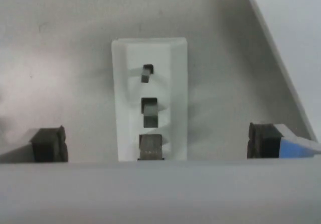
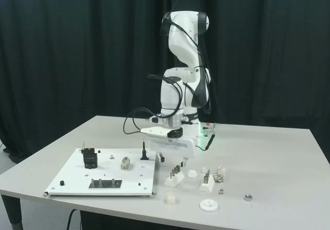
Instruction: Pick square peg 3.
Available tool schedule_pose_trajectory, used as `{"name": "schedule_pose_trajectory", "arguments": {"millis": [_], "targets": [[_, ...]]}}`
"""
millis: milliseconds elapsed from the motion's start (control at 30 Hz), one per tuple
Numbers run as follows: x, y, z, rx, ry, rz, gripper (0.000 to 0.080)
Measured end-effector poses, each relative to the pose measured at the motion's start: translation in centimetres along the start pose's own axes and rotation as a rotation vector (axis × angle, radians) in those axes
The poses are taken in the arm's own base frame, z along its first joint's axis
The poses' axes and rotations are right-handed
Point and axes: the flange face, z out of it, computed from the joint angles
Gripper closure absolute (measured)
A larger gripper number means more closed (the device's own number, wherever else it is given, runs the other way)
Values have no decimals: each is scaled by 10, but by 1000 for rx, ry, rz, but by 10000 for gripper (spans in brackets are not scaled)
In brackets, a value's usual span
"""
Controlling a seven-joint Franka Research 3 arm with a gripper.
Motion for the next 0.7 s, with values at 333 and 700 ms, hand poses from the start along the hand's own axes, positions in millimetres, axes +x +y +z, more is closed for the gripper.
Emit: {"name": "schedule_pose_trajectory", "arguments": {"millis": [333,700], "targets": [[-3,-2,16,-18,-4,-10,3],[-3,0,29,-31,-6,-22,3]]}}
